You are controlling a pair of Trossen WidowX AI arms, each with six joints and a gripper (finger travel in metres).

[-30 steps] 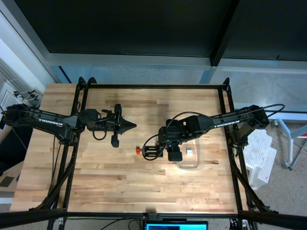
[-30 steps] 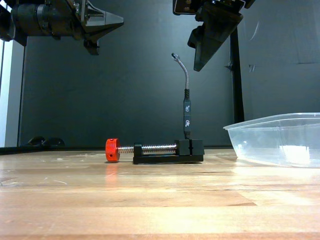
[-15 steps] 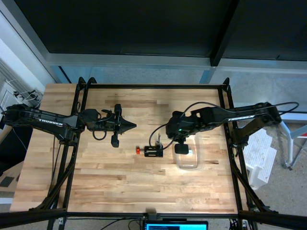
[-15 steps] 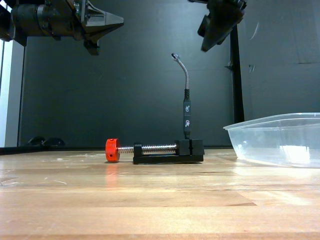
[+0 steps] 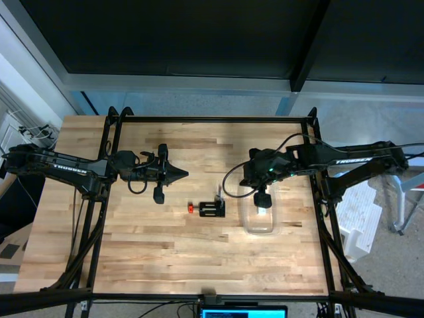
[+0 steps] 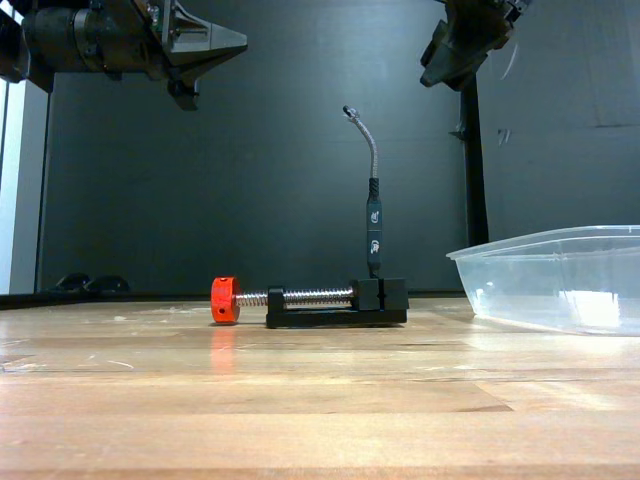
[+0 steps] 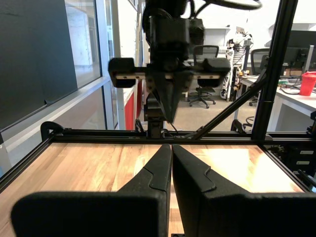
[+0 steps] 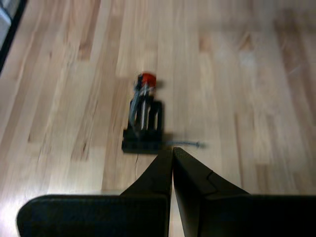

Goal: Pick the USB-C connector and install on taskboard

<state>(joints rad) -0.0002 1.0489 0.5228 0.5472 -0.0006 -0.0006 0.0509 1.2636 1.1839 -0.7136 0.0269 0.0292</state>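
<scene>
The taskboard [image 5: 211,209] is a small black block with a red-orange knob, lying mid-table; it also shows in the low view [image 6: 335,303] and the right wrist view [image 8: 143,131]. The USB-C connector [image 6: 373,225] stands upright in the block's right end, a dark plug with a thin curved braided tail; from above it is a thin dark line [image 5: 219,192]. My right gripper [image 5: 243,180] hangs high [image 6: 440,68], up and right of the connector, fingers shut with nothing between them [image 8: 172,150]. My left gripper [image 5: 184,174] hovers shut at the left [image 6: 238,42] [image 7: 171,148].
A clear plastic tray [image 5: 262,227] sits right of the taskboard, below the right wrist, with a small white block [image 5: 263,211] inside; its rim shows in the low view [image 6: 540,245]. A black frame [image 5: 212,120] borders the wooden table.
My right gripper has risen and drawn back to the right, away from the taskboard toward the tray. The connector stays standing in the block. The left arm is still.
</scene>
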